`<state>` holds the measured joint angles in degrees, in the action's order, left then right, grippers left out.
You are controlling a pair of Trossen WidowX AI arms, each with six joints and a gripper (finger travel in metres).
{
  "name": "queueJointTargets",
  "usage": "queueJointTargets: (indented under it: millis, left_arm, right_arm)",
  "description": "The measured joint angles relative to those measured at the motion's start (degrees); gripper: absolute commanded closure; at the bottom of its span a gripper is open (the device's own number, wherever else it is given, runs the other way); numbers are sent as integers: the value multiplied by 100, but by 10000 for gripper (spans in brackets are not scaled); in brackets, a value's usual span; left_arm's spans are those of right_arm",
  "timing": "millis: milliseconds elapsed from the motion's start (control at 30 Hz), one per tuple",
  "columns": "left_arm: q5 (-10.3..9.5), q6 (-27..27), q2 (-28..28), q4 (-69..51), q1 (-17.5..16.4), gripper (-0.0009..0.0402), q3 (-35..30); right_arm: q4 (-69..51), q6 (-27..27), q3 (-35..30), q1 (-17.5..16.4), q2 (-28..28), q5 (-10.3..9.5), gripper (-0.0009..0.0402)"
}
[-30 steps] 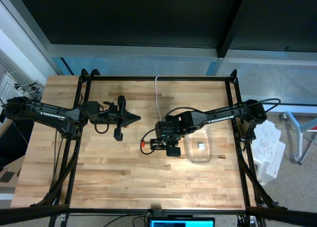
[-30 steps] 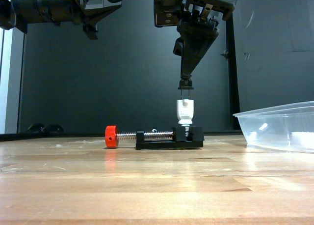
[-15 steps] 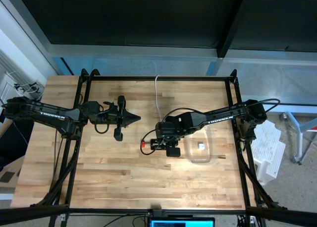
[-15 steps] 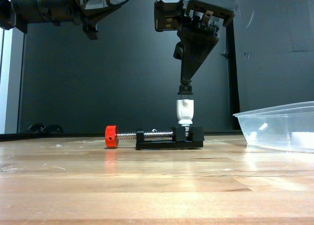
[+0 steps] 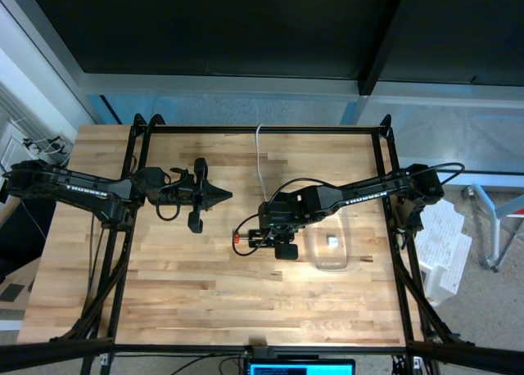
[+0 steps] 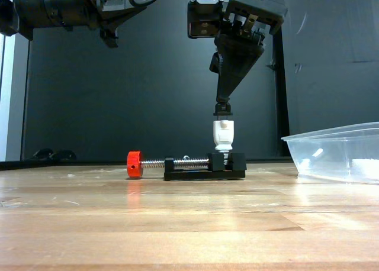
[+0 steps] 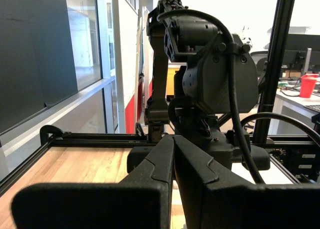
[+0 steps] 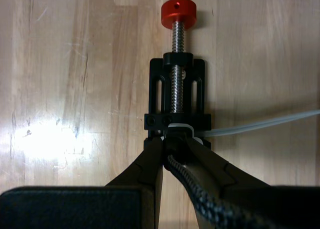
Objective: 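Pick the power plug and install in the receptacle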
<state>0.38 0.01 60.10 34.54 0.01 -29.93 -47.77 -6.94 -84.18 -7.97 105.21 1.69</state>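
right gripper (image 6: 222,103) is pinching the black power plug (image 6: 222,110), holding it atop the white receptacle (image 6: 223,135) in the clamp (image 6: 201,167) | left gripper (image 5: 223,196) is hanging closed, empty, well apart

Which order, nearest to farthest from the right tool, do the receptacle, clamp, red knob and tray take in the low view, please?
1. The receptacle, directly beneath the right tool holding the power plug.
2. The clamp, under it.
3. The red knob, leftward, and the tray, rightward: too close to call.
The left tool is parked high at left.
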Motion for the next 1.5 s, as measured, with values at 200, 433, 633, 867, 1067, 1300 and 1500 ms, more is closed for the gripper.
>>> queueJointTargets:
  millis: [200,433,633,867,1067,1300,1500]
  left_arm:
    - [2,0,0,-2,0,393,0]
    - [0,0,0,-2,0,393,-2]
    - [0,0,0,-2,0,393,0]
    - [0,0,0,-2,0,393,-2]
    - [0,0,0,-2,0,393,0]
    - [0,0,0,-2,0,393,0]
    - [2,0,0,-2,0,393,-2]
  right_arm:
    - [234,-2,247,0,-11,-2,393]
    - [420,-2,415,17,-13,-35,393]
    - [577,-4,566,48,-26,-44,393]
    - [581,57,612,101,-22,-59,393]
    - [619,131,614,125,-24,-52,393]
    - [621,140,625,146,-114,-42,393]
    - [625,149,636,162,-197,-42,367]
